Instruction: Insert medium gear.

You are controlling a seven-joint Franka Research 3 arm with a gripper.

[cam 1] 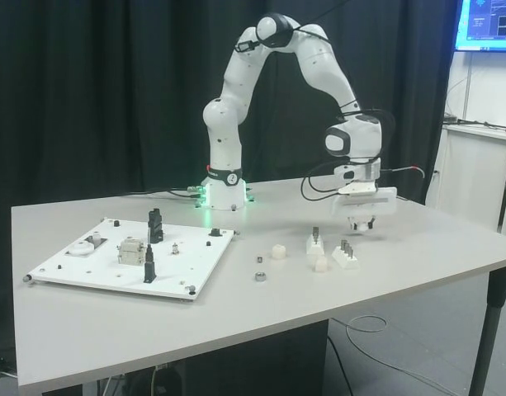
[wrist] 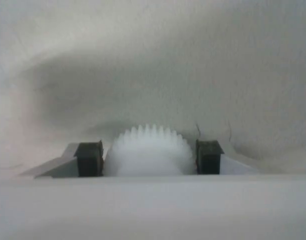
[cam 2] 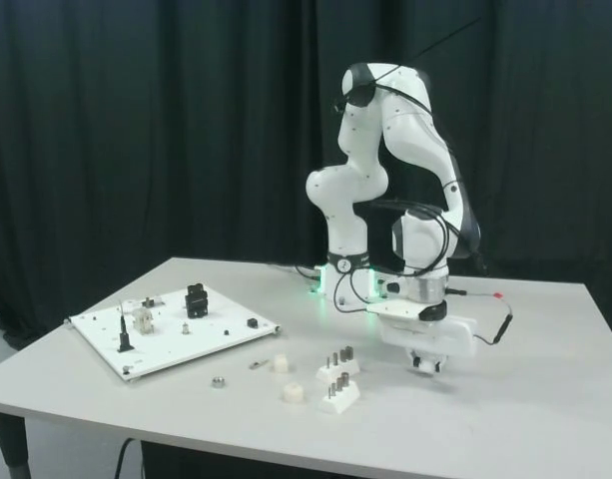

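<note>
Gripper [wrist: 150,157] fingers [wrist: 89,158] clench a white gear [wrist: 149,152] at lower centre of the wrist view, hanging above the grey worktop [cam 1: 418,247] right of frame.

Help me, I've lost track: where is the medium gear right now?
In the wrist view the medium gear sits clamped between the black fingers, held above the grey table.

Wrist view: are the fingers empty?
No: a white toothed gear sits between the two black fingers, which flank it closely on both sides.
</note>
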